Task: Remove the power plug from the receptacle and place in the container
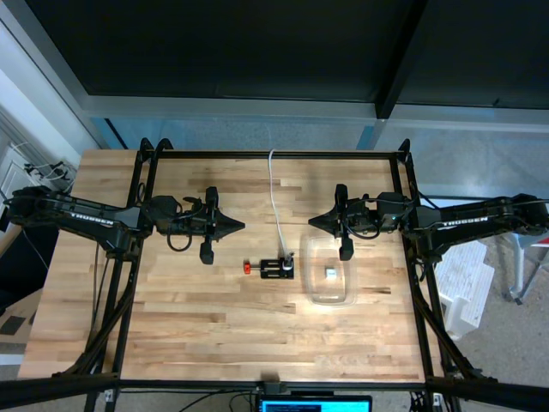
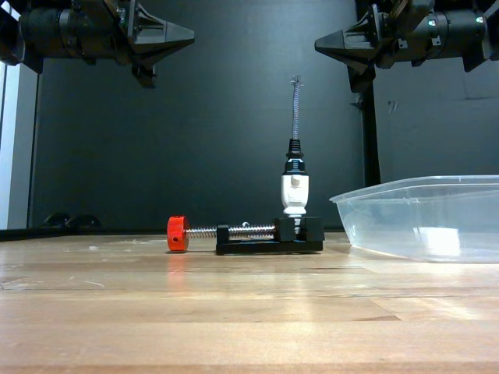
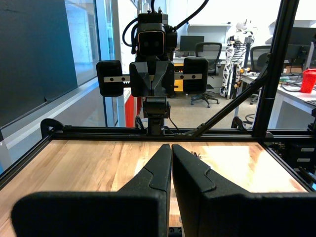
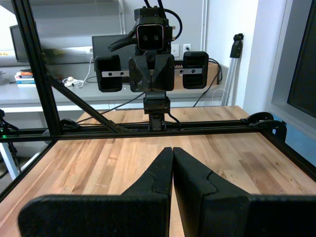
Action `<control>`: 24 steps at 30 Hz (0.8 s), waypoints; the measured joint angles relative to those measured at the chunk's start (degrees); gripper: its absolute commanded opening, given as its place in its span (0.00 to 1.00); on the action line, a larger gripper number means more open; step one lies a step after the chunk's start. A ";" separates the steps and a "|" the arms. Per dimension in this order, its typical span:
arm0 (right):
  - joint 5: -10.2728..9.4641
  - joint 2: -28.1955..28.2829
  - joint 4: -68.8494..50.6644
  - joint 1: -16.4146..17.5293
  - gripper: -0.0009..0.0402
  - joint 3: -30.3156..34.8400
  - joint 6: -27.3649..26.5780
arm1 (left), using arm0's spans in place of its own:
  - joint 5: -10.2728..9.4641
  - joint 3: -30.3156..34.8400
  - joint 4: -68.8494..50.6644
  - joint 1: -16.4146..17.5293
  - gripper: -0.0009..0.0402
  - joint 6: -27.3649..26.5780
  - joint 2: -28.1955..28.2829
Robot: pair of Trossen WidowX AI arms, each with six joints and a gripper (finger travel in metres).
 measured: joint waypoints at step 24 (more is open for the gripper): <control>-0.04 1.22 -21.44 0.15 0.02 8.46 2.38 | 0.00 -0.02 0.00 0.00 0.02 0.02 0.00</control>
